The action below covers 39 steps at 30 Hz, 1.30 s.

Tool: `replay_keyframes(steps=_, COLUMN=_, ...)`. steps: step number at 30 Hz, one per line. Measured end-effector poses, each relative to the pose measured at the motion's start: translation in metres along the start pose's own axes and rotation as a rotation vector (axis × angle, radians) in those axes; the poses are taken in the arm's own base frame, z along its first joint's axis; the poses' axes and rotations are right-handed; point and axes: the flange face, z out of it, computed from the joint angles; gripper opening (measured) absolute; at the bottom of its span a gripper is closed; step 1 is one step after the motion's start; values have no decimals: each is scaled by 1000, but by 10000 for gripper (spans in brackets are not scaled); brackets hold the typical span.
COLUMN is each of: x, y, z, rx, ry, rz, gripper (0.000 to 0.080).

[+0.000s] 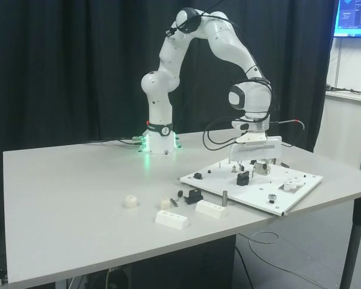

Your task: Remove square peg 1.

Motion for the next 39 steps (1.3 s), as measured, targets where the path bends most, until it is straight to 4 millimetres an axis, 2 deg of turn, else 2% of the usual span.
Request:
replay_keyframes(steps=18, x=-2, y=0, z=17, rx=-11, ry=13, rz=-4, gripper=800)
replay_keyframes(steps=33, x=-5, y=-1, z=23, rx=-7, ry=21, rz=-12, gripper=800)
replay_keyframes(steps=34, x=-5, y=-1, z=23, rx=-7, ry=22, rz=-12, gripper=687)
replay_keyframes(steps=35, x=-5, y=-1, z=23, rx=-7, ry=22, rz=-12, gripper=687)
replay_keyframes(steps=36, x=-5, y=-1, z=24, rx=-7, ry=22, rz=-13, gripper=495)
replay_keyframes(steps=39, x=-5, y=-1, z=24, rx=-6, ry=22, rz=-13, gripper=495)
